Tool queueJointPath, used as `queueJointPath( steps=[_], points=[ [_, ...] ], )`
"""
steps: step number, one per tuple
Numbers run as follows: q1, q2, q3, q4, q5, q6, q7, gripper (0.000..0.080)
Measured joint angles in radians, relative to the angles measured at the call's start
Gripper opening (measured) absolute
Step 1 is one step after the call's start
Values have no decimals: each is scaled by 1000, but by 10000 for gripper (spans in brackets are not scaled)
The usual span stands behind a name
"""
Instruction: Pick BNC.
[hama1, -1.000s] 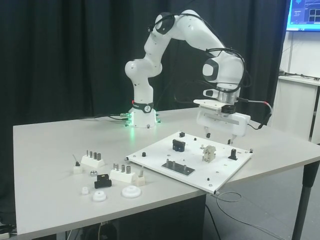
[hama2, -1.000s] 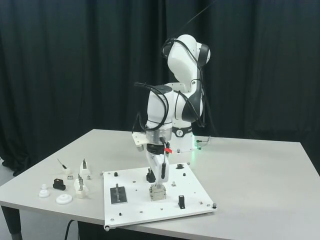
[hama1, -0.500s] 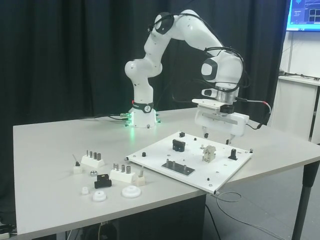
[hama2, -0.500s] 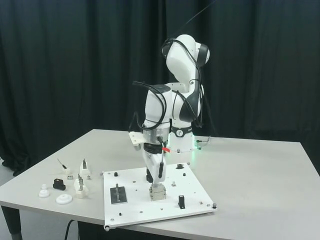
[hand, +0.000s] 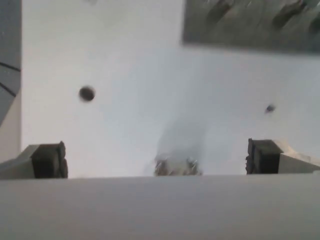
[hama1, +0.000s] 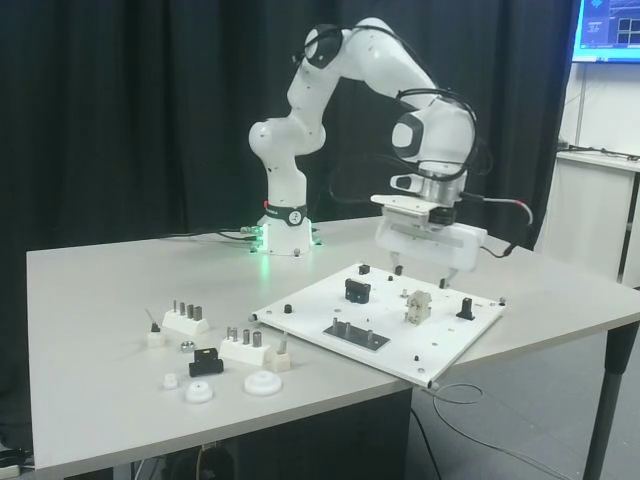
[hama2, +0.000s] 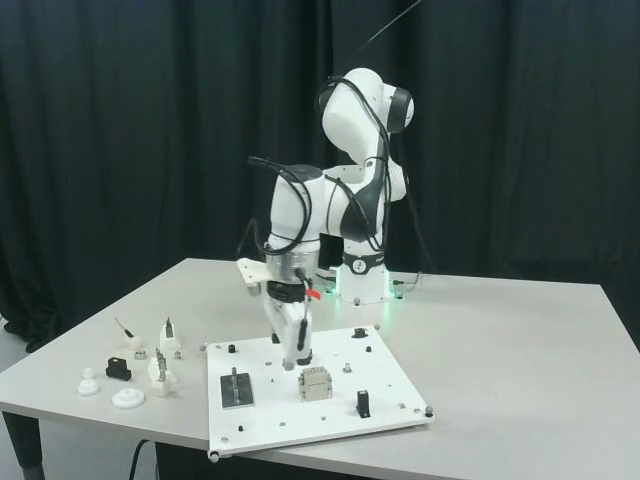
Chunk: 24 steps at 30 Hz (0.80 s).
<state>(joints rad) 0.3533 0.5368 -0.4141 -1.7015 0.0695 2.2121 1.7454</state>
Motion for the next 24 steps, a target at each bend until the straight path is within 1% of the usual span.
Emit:
queueJointPath(
  steps=[4, 10, 24],
  points=[
    [-27, -6, 0, 1, -18, -7, -39, 800],
    [-73, -11, 2, 1, -40, -15, -139, 800],
    [-175, -12, 4, -5, -43, -23, -391, 800]
  ],
)
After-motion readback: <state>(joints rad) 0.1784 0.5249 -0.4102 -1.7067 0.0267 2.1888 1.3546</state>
